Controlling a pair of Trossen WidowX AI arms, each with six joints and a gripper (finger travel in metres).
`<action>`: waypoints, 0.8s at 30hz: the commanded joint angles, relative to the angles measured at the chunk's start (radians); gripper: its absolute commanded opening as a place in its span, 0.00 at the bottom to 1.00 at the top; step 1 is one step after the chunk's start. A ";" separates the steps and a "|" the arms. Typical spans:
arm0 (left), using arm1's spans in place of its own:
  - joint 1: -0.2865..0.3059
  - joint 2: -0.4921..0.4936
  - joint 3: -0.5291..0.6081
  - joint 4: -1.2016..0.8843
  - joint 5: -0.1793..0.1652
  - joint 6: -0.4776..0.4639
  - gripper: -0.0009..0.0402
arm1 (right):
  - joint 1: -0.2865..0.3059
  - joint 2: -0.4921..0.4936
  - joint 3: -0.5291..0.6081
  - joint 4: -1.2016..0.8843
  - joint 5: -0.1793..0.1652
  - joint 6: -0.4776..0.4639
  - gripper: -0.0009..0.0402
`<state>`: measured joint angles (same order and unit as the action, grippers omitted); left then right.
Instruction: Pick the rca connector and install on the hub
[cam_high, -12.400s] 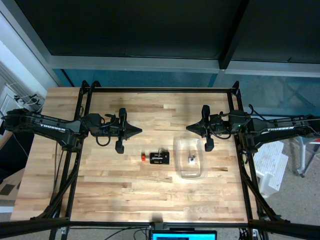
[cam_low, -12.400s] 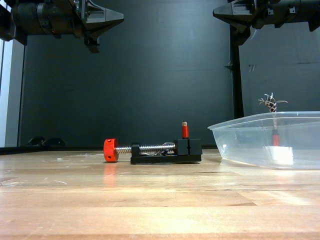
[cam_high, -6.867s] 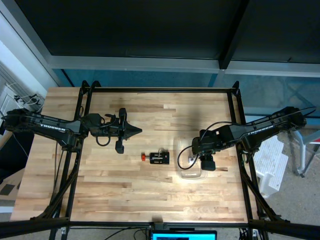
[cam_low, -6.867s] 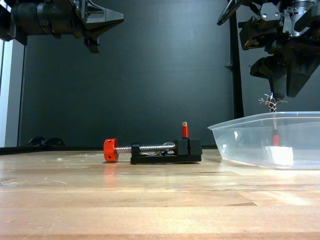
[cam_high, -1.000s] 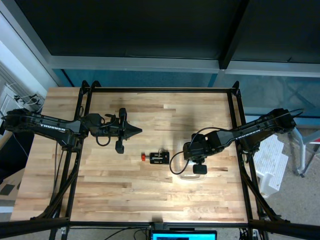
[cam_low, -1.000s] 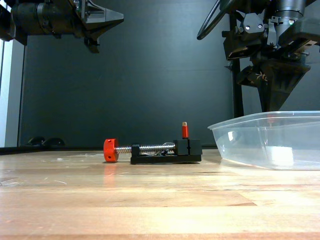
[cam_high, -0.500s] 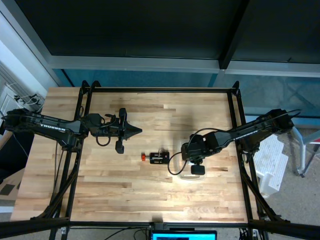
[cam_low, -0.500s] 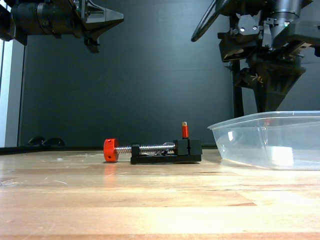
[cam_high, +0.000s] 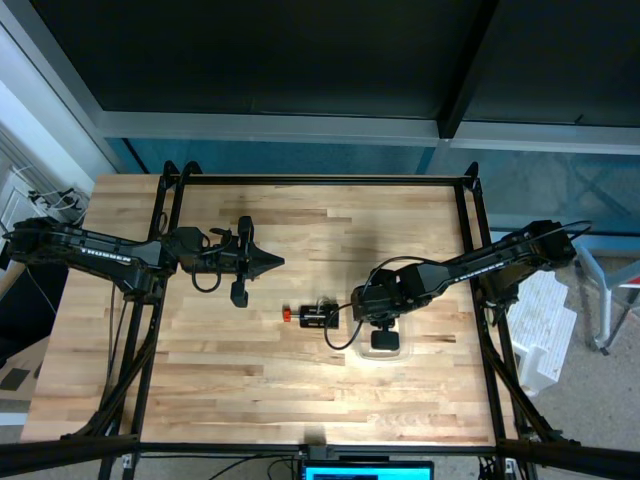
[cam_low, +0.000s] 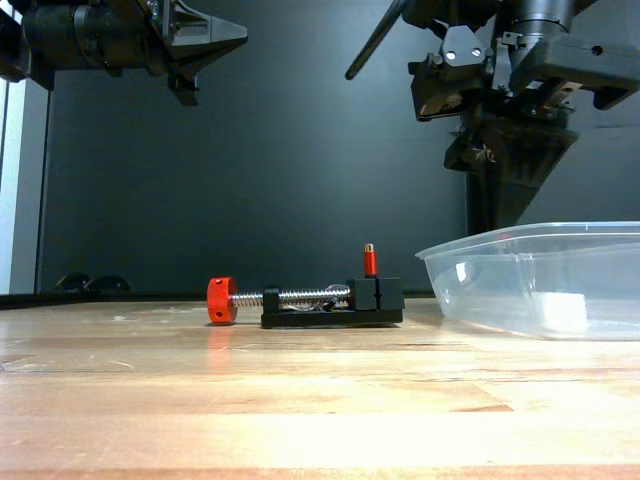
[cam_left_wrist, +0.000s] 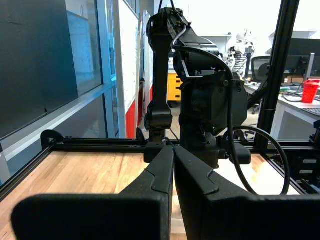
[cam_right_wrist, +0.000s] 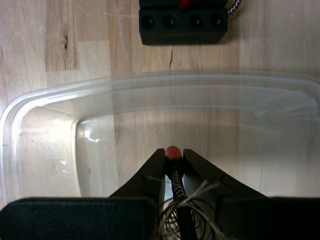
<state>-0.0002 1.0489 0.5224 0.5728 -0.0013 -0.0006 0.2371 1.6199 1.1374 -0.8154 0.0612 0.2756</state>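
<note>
One wooden worktop (cam_high: 250, 380), dark wall (cam_low: 300, 150) behind | right pincer (cam_right_wrist: 173, 156) gripping rca connector (cam_right_wrist: 173, 150) above clear tray (cam_right_wrist: 40, 125), near hub (cam_right_wrist: 181, 30) | left pincer (cam_left_wrist: 173, 150) hovering closed, leftward

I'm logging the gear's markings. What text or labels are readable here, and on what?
"TROSSEN": left arm, whose left gripper hangs parked, shut, above the table.
Right arm's lettering: too blurred to read; its right gripper holds the rca connector over the tray.
Nothing else legible.
</note>
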 joint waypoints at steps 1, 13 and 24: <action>0.000 0.000 0.000 0.000 0.000 0.000 0.02 | -0.004 0.014 0.023 -0.005 0.002 -0.001 0.02; 0.000 0.000 0.000 0.000 0.000 0.000 0.02 | -0.022 0.104 0.122 -0.014 0.010 -0.027 0.02; 0.000 0.000 0.000 0.000 0.000 0.000 0.02 | -0.033 0.189 0.222 -0.037 0.009 -0.031 0.02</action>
<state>-0.0002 1.0489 0.5228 0.5728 -0.0010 -0.0006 0.2047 1.8008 1.3502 -0.8474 0.0711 0.2443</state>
